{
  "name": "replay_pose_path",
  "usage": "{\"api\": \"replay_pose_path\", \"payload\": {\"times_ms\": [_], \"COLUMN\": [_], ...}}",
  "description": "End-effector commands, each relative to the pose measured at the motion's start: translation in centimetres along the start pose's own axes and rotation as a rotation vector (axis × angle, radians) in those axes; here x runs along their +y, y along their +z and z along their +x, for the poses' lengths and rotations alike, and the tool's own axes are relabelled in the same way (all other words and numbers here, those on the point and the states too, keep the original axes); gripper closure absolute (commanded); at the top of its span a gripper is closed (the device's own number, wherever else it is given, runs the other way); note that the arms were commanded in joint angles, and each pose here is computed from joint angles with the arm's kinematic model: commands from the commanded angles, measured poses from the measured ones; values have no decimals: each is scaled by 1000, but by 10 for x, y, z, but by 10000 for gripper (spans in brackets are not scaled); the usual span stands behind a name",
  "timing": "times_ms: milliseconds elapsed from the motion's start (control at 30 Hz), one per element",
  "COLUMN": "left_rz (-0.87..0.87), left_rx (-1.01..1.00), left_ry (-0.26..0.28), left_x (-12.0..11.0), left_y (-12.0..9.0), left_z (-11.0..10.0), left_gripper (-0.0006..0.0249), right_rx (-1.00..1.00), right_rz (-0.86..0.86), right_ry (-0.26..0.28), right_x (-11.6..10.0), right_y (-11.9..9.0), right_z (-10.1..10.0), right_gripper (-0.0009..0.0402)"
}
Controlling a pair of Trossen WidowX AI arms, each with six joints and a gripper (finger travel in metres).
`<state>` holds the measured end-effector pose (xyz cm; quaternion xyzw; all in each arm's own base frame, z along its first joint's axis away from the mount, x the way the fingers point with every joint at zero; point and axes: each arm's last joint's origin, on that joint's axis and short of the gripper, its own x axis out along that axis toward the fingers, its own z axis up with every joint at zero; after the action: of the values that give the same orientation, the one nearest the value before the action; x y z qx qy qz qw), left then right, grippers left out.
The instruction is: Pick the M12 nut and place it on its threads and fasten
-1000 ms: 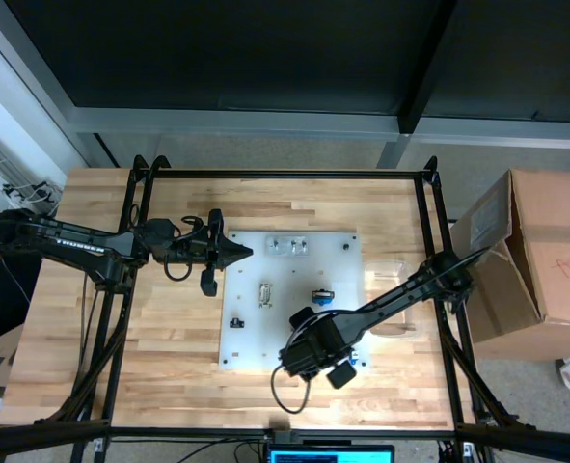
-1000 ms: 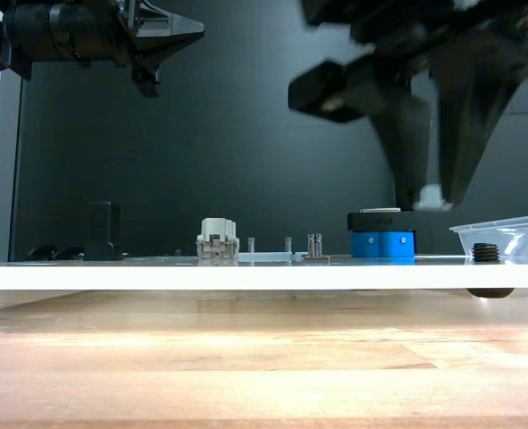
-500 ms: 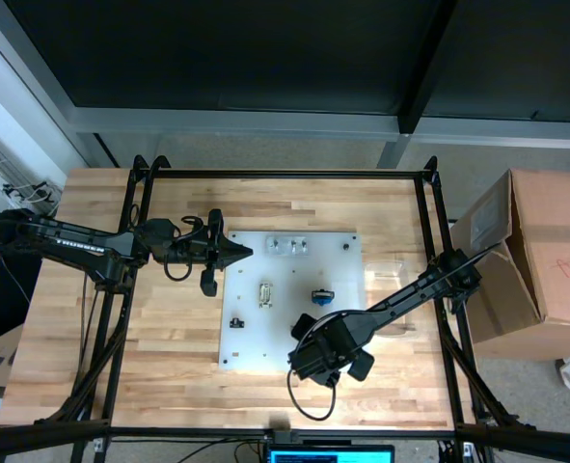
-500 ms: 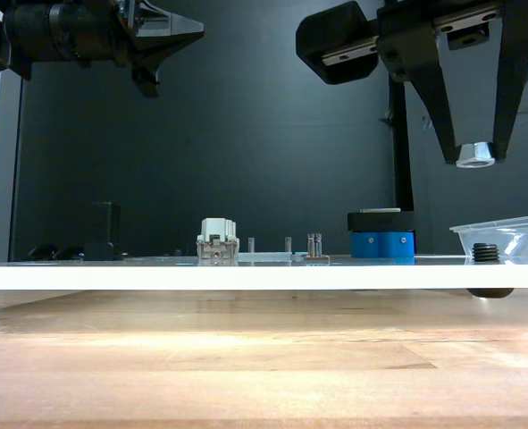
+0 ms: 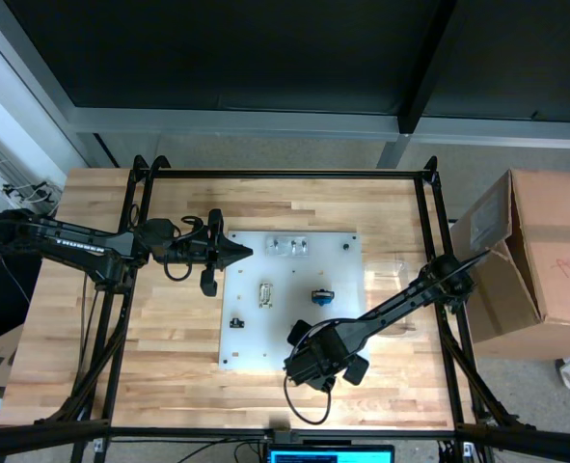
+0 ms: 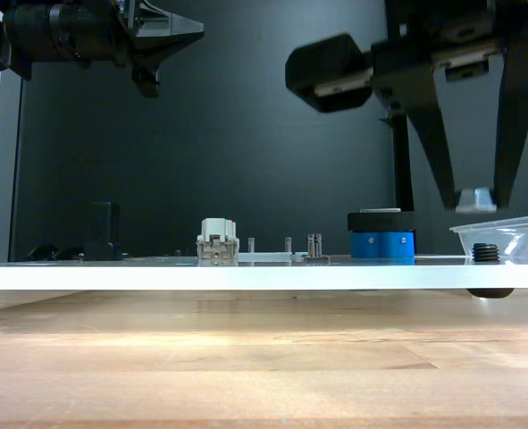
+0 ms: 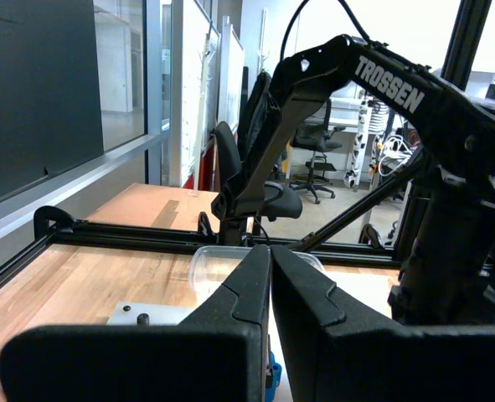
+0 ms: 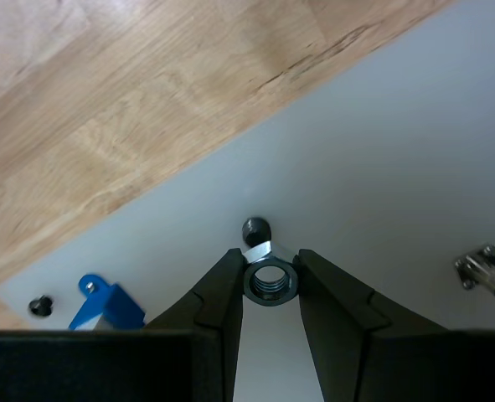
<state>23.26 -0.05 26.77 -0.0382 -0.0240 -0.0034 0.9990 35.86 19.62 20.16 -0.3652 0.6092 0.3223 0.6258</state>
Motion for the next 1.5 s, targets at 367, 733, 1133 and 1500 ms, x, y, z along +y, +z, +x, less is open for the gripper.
{"api": "replay_pose_path", "payload": {"times_ms": [367,733,1133,1500], "left_rz": [0,0,0,0], "left_rx": [0,0,0,-1], "left_ry": [0,0,0,0], "left_x": [0,0,0,0], "left_y": [0,0,0,0], "left_z": [0,0,0,0], "left_gripper": [243,243,243,243], "right_rx": [7,0,-9,-26], "right_rz": [-2,3,30,46], "right_ry": [5,1,-3,-12], "right_x": [1,2,4,8], "right_y": [2,1,3,3], "right_z": [15,25,26,17], "right_gripper": [381,381,381,381]}}
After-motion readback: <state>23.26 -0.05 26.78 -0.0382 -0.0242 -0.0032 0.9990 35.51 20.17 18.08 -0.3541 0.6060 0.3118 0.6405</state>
